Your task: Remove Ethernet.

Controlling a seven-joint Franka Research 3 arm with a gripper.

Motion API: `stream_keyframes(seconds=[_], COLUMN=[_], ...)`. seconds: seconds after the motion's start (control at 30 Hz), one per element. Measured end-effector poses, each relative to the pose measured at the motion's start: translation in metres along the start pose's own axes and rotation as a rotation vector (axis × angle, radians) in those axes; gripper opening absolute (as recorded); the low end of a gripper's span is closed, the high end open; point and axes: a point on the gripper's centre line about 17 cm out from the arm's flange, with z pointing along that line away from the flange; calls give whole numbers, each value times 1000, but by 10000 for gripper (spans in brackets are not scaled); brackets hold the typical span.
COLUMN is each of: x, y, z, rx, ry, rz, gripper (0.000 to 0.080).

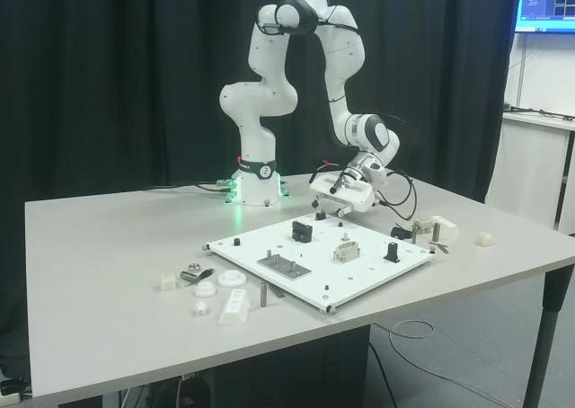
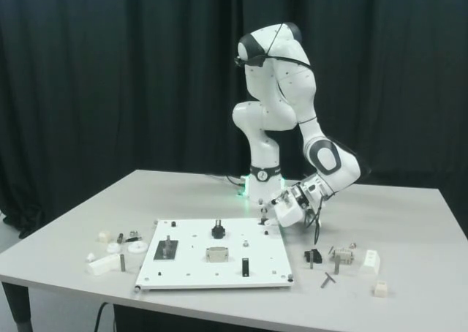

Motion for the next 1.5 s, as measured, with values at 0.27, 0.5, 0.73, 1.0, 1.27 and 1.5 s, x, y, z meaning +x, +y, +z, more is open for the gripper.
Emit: stream_keyframes(seconds=[0.27, 0.5, 0.73, 1.0, 1.27, 1.5], x=[0, 0, 0, 1, 4, 3], y=[2, 4, 5, 8, 10, 9], z=[1, 2, 2, 1, 1, 3], rx=[-2, -4, -7, -13, -17, -11], ry=[4, 8, 9, 14, 25, 28], rz=[4, 6, 6, 8, 8, 8], gripper=[800, 800, 800, 800, 800, 774])
